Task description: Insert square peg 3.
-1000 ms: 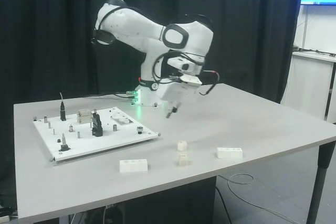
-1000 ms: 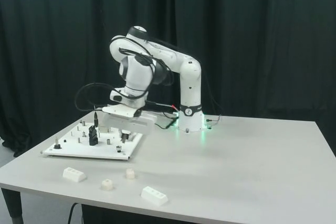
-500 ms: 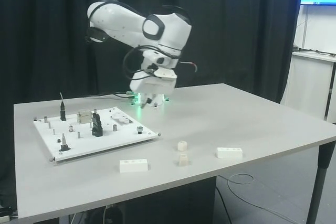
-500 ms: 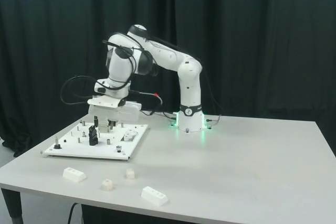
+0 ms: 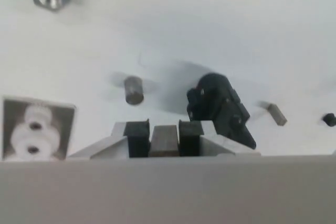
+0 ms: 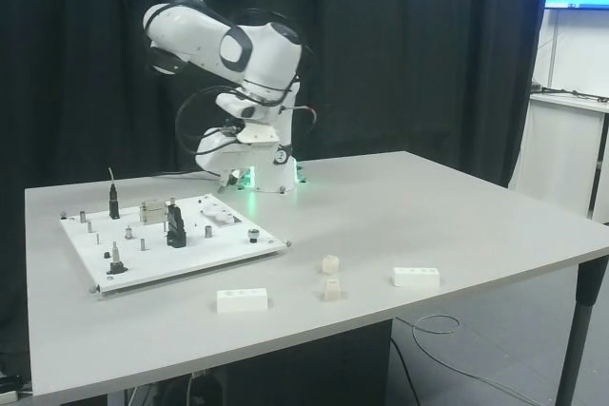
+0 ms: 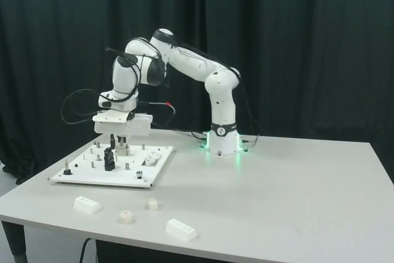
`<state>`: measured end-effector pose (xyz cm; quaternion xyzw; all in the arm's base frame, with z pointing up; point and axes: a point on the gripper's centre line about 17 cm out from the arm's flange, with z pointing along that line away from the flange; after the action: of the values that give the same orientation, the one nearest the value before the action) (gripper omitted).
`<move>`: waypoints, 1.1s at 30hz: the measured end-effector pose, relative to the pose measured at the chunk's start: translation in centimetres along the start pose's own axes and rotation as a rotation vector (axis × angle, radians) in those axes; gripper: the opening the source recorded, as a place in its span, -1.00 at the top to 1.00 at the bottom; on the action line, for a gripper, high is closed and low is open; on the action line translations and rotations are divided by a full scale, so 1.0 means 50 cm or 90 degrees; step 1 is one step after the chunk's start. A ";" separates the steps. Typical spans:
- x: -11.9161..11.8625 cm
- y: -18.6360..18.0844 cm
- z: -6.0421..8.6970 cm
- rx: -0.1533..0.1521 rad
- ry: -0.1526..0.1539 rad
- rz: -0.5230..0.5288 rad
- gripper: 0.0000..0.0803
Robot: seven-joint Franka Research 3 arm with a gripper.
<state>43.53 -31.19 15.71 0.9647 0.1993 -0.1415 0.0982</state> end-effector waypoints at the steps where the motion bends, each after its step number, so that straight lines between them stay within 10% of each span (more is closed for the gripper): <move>1: -0.007 0.003 0.003 0.003 0.000 -0.003 0.72; 33: -0.239 0.055 0.081 0.067 0.034 0.002 0.72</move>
<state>33.18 -38.91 16.01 0.9723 0.1922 -0.1260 0.0422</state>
